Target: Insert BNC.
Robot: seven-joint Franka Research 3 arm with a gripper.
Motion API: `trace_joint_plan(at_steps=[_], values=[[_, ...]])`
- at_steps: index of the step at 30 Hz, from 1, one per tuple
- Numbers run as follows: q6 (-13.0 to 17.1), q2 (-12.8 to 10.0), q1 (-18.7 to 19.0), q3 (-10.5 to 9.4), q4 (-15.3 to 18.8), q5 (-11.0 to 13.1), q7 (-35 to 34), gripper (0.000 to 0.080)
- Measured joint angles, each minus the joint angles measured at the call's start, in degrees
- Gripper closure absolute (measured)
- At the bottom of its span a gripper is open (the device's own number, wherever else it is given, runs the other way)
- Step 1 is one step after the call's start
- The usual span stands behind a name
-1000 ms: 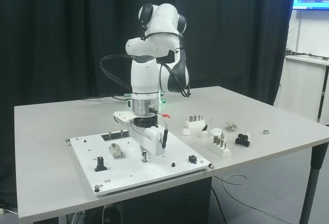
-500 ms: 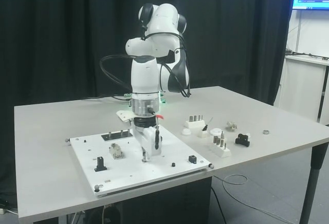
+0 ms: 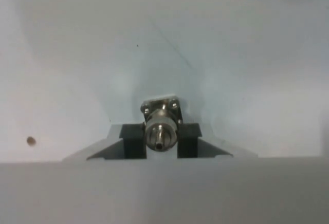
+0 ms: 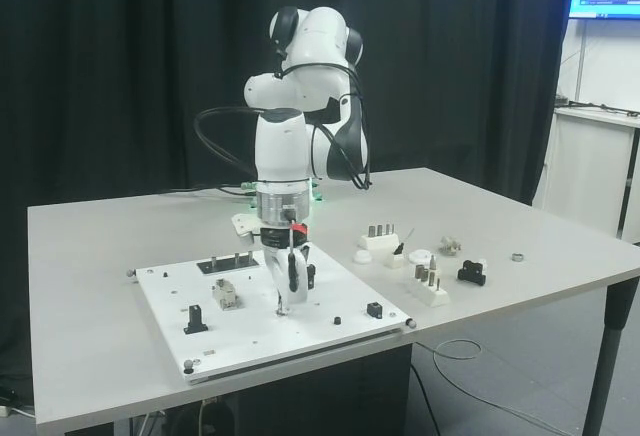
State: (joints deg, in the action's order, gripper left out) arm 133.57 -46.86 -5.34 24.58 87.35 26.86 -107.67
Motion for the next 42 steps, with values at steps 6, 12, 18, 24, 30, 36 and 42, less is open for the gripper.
trace_joint_plan(at_steps=[6, 12, 18, 24, 30, 36, 42], values=[[0.0, 0.0, 0.0, 0.0, 0.0, 0.0, -2.6, 0.0677], [0.1, 0.0, 0.0, 0.0, 0.0, 0.0, -4.6, 0.0677], [0.2, 0.0, 0.0, 0.0, 0.0, 0.0, -7.2, 0.0677], [0.3, 0.0, 0.0, 0.0, 0.0, 0.0, -8.5, 0.0677], [0.3, 0.0, 0.0, 0.0, 0.0, 0.0, -10.2, 0.0677], [0.3, 0.0, 0.0, 0.0, 0.0, 0.0, -12.4, 0.0677], [0.4, -0.1, 0.0, 0.01, 0.0, 0.1, -13.8, 0.0677]])
